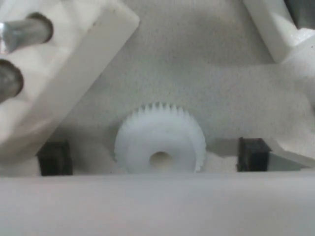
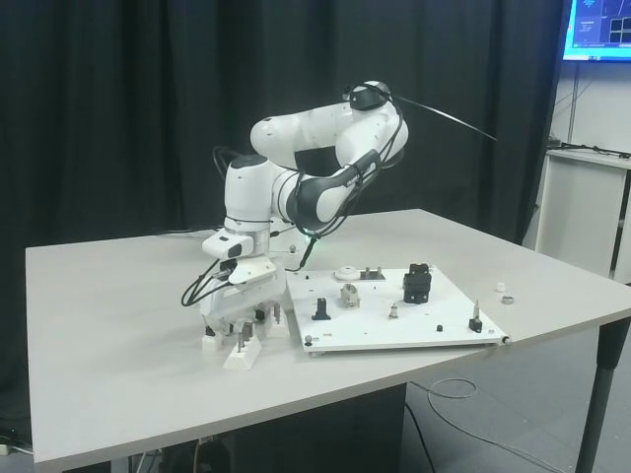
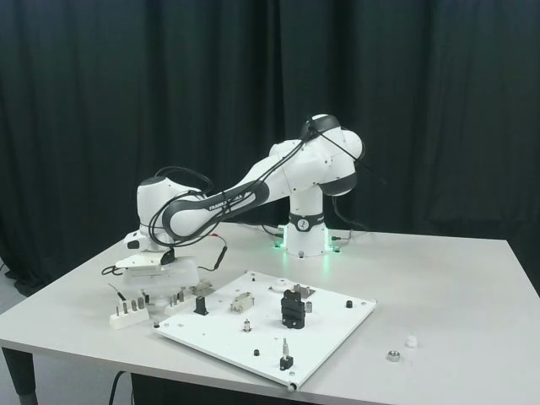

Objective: Pick medium gear.

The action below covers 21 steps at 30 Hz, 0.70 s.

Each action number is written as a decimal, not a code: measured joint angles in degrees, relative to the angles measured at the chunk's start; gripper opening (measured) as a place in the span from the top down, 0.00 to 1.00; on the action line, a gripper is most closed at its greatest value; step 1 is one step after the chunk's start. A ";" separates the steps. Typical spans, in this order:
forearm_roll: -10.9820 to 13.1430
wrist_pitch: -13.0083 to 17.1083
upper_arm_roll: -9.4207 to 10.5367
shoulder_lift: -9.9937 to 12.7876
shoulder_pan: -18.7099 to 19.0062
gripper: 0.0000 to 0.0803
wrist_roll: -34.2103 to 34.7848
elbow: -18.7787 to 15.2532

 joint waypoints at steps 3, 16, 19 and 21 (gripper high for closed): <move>0.14 0.00 0.03 0.00 -0.09 0.12 0.00 0.04; 0.73 0.01 0.13 -0.01 -0.49 0.51 0.00 0.15; 0.73 0.01 0.14 0.00 -0.57 0.51 0.00 0.20; 0.73 0.01 0.14 0.00 -0.61 0.51 0.00 0.23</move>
